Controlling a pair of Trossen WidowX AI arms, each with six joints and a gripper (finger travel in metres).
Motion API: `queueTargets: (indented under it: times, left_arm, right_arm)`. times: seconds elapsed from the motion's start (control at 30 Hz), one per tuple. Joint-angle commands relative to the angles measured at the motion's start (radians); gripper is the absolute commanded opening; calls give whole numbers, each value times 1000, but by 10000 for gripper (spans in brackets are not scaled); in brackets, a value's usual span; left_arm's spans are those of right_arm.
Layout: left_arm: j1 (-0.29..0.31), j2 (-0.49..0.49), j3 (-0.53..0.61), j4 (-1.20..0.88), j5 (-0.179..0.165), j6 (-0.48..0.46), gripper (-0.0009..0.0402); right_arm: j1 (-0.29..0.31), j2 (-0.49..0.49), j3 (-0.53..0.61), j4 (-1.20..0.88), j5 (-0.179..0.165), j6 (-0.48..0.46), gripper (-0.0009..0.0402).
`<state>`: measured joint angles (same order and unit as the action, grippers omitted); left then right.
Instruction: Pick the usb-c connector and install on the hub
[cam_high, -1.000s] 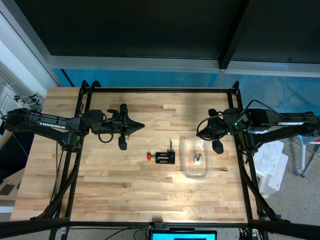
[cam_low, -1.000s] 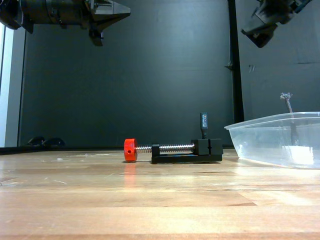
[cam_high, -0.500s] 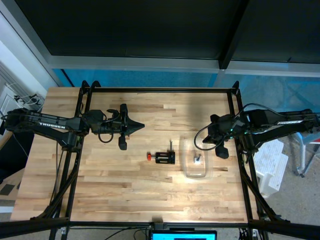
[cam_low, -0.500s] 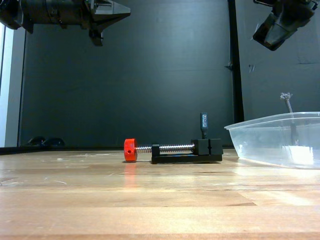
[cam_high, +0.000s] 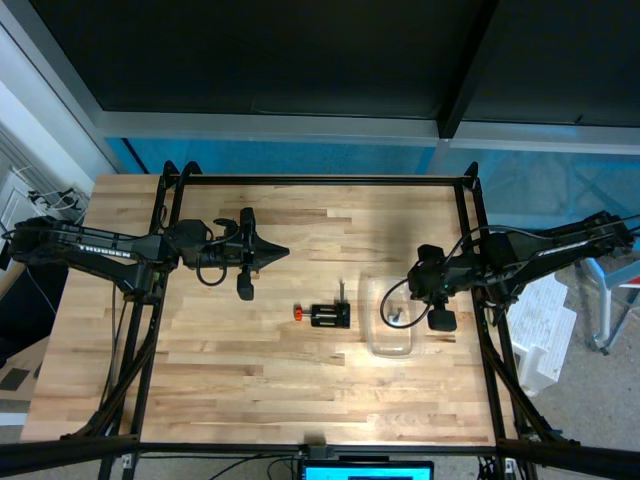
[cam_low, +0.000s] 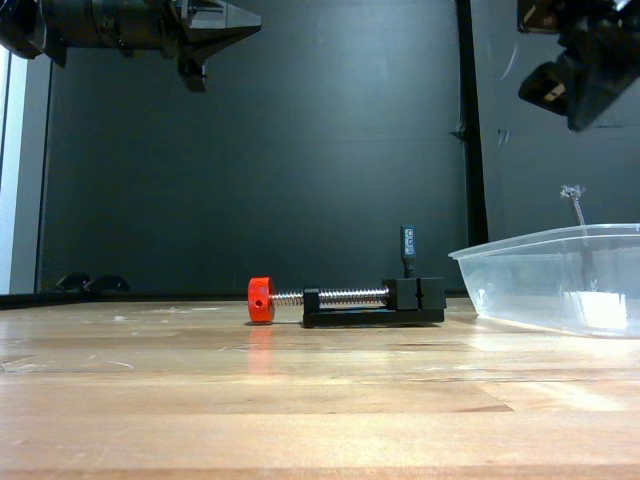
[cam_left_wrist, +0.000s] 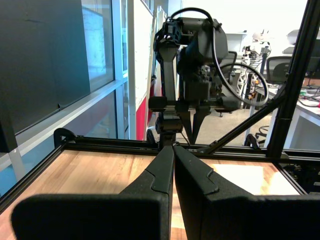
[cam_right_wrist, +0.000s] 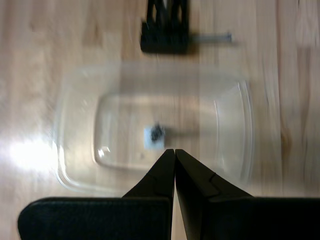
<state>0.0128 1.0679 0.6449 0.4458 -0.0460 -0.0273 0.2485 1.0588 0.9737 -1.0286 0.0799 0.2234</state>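
Well below right gripper (cam_right_wrist: 174, 151), tiny dark usb-c connector (cam_right_wrist: 158, 131); left gripper (cam_left_wrist: 173, 146) aloft leftward; both closed, empty.

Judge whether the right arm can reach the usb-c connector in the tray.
Probably yes: right gripper hangs shut over the lidless tray, usb-c connector uncovered below; it must open first. Left gripper hangs high, far left.
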Motion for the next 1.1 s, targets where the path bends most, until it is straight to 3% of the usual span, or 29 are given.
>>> queueTargets:
  times: [0.03, 0.63, 1.1]
  left_arm:
    - [0, 0, 0, 0, 0, 0, 0]
    - [0, 0, 0, 0, 0, 0, 0]
    - [0, 0, 0, 0, 0, 0, 0]
  right_arm:
    - [2, 34, -1, -45, -1, 28, 4]
    - [16, 262, -1, -29, -2, 60, 150]
    - [40, 377, -3, 60, 4, 79, 171]
